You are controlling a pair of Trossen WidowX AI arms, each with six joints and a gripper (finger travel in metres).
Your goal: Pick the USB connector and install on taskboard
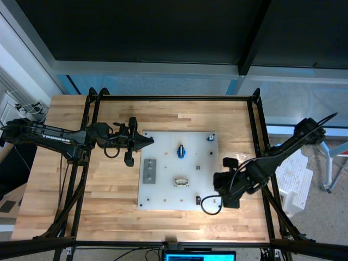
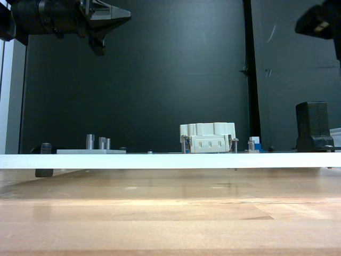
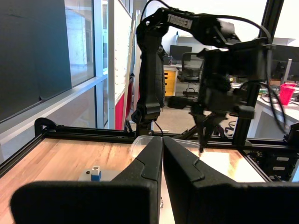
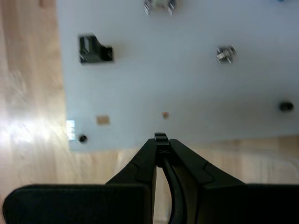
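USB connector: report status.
Left gripper shut, near left edge of white square taskboard. Right gripper shut on tiny dark USB connector above right edge. Nothing blocking.

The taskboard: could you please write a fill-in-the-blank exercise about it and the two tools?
1. The right tool, over the taskboard edge, is shut on the ___.
2. The left tool, at the board's left edge, is shut and holds ___.
3. The grey block lies nearer the ___ arm.
Missing: USB connector; nothing; left.

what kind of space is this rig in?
Likely a robotics lab in an office: wooden bench, taskboard, office chair and monitor behind. The left gripper, shut, hovers over the taskboard's left edge; the right gripper holds the USB connector over its right edge.
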